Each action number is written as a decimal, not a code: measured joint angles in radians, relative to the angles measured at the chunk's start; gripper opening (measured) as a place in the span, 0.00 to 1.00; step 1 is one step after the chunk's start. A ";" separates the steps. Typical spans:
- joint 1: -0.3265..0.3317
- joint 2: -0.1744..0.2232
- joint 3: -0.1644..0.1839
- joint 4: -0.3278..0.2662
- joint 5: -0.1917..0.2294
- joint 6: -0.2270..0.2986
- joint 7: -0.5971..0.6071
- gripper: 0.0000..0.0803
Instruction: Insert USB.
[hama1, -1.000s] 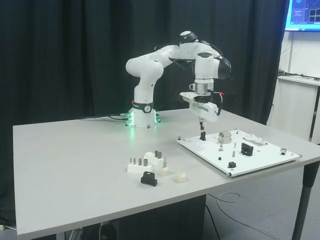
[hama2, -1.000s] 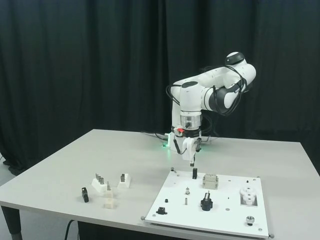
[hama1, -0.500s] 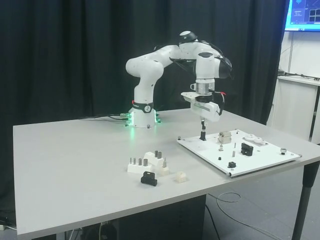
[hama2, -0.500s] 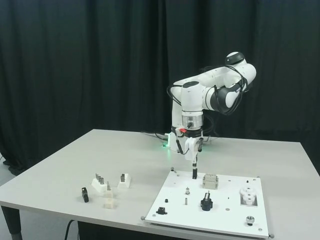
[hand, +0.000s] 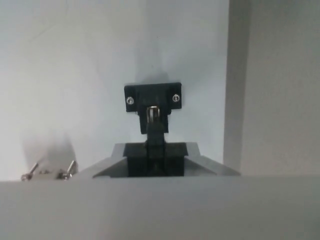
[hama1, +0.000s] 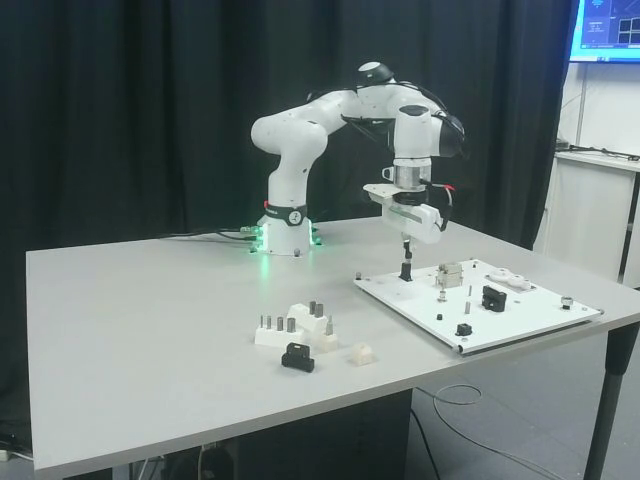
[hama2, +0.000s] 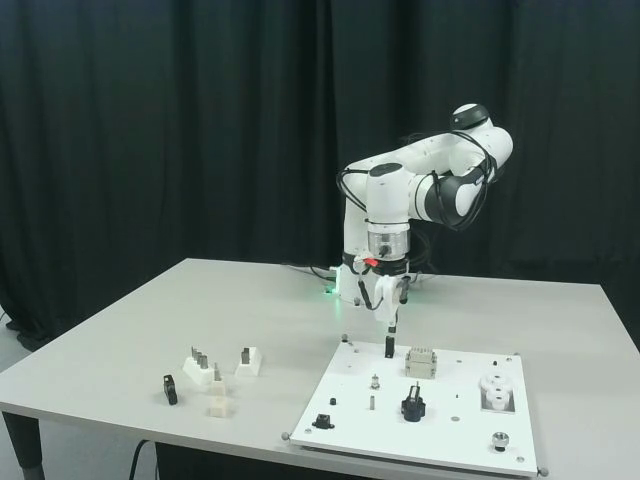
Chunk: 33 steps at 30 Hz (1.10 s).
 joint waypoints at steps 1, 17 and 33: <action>0.000 0.000 0.000 0.000 -0.004 0.001 0.000 0.08; -0.001 0.001 0.003 0.001 -0.029 0.017 0.000 0.08; 0.000 0.001 0.006 0.006 -0.022 0.017 0.000 0.08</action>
